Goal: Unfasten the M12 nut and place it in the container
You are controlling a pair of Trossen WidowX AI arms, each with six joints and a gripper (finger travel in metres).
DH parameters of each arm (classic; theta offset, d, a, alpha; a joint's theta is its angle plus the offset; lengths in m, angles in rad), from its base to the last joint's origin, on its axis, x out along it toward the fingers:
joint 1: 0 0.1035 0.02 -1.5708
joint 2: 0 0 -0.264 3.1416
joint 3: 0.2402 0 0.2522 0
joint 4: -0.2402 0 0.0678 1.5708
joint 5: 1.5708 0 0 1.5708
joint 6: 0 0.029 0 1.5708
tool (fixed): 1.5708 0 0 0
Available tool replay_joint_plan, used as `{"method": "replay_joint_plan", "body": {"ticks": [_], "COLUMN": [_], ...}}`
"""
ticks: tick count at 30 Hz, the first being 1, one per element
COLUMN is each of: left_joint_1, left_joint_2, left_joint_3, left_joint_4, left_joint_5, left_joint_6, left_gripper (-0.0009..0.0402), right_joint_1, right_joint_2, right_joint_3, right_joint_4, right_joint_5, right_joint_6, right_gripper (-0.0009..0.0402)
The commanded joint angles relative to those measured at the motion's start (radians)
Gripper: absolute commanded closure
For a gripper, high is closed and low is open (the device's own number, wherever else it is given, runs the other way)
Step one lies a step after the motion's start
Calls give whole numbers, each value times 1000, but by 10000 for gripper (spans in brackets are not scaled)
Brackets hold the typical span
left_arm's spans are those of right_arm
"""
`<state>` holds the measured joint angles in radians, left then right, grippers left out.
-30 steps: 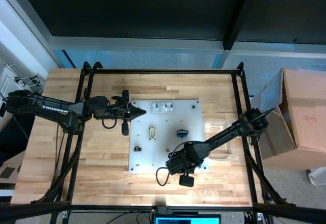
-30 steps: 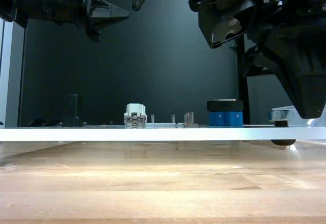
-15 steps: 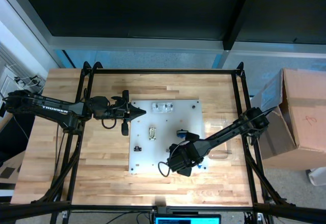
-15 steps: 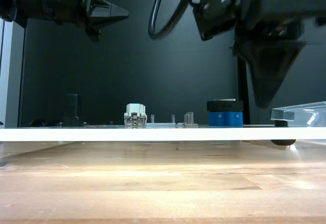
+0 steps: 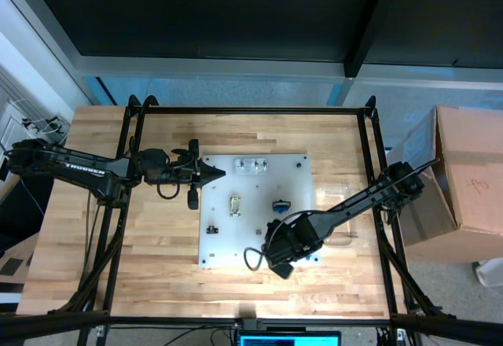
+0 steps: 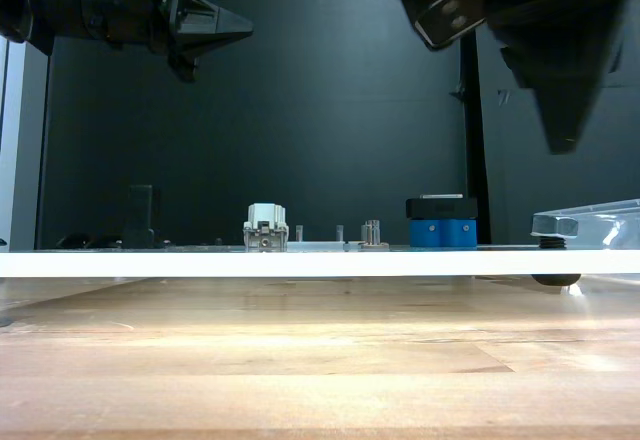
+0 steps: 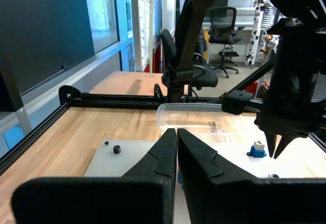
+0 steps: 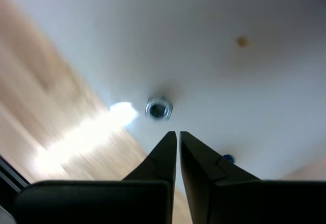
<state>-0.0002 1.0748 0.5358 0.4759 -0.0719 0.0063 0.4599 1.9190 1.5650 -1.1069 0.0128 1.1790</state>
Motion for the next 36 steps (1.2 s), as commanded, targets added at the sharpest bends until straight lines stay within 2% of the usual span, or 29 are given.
{"method": "replay_joint_plan", "body": {"ticks": [1, 11, 16, 24, 31, 36], "left_joint_1": [0, 0, 0, 0, 0, 0], "left_joint_2": [0, 0, 0, 0, 0, 0], "left_joint_3": [0, 0, 0, 0, 0, 0], "left_joint_4": [0, 0, 0, 0, 0, 0], "left_joint_5": [0, 0, 0, 0, 0, 0], "left_joint_6": [0, 0, 0, 0, 0, 0], "left_gripper": [393, 393, 393, 393, 393, 393], "right_joint_1": [1, 0, 0, 0, 0, 1], "right_joint_2": [-6, 23, 69, 117, 127, 127], "right_joint_3": [10, 8, 8, 6, 6, 6], "right_joint_4": [3, 29, 50, 92, 101, 100], "right_joint_5": [-13, 3, 12, 8, 2, 2], "right_joint_6": [107, 141, 137, 137, 130, 130], "right_gripper": [342, 186, 148, 164, 206, 251]}}
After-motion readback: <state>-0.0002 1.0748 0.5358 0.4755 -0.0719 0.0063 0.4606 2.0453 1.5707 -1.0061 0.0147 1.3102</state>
